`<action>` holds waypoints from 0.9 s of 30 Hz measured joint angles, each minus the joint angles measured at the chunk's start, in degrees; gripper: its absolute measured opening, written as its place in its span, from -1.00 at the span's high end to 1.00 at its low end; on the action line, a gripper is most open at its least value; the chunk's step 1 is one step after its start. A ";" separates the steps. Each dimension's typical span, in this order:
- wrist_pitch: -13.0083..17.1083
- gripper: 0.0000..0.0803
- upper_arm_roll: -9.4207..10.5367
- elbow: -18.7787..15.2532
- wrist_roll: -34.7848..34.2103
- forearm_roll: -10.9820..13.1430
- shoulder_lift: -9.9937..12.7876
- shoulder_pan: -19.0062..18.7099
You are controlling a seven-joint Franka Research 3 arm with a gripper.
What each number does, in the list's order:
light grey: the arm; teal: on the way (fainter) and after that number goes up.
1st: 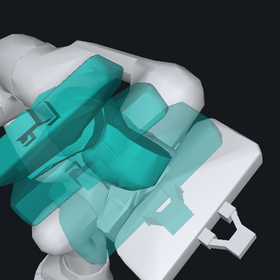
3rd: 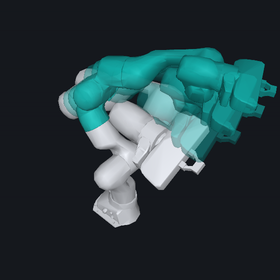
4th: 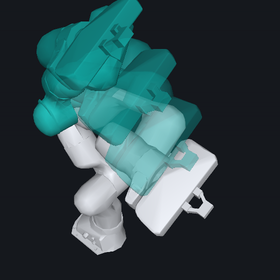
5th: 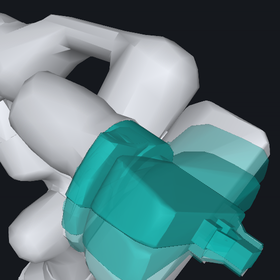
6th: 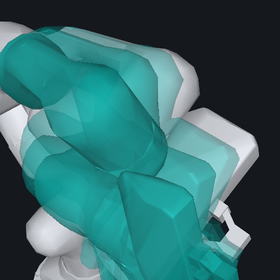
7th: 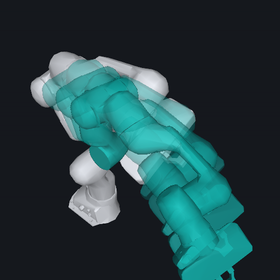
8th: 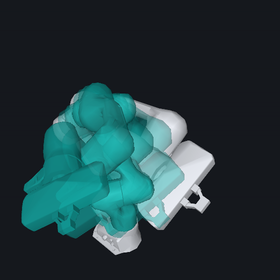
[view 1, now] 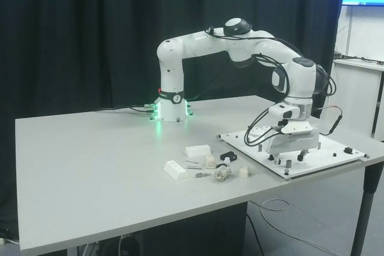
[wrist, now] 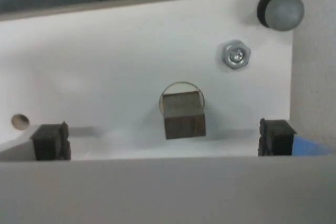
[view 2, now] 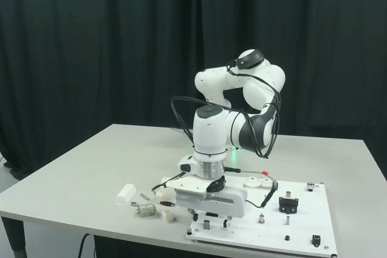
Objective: Remove square peg 4.
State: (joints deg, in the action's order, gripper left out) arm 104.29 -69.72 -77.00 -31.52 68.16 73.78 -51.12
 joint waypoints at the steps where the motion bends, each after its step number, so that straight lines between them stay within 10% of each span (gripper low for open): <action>1: 0.00 -0.99 0.08 0.13 -0.05 -0.02 0.00 0.13; 27: 1.49 -0.99 1.87 2.31 -2.16 -1.44 0.03 1.87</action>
State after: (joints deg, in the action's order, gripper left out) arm 105.78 -67.86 -74.69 -33.68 66.71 73.81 -49.25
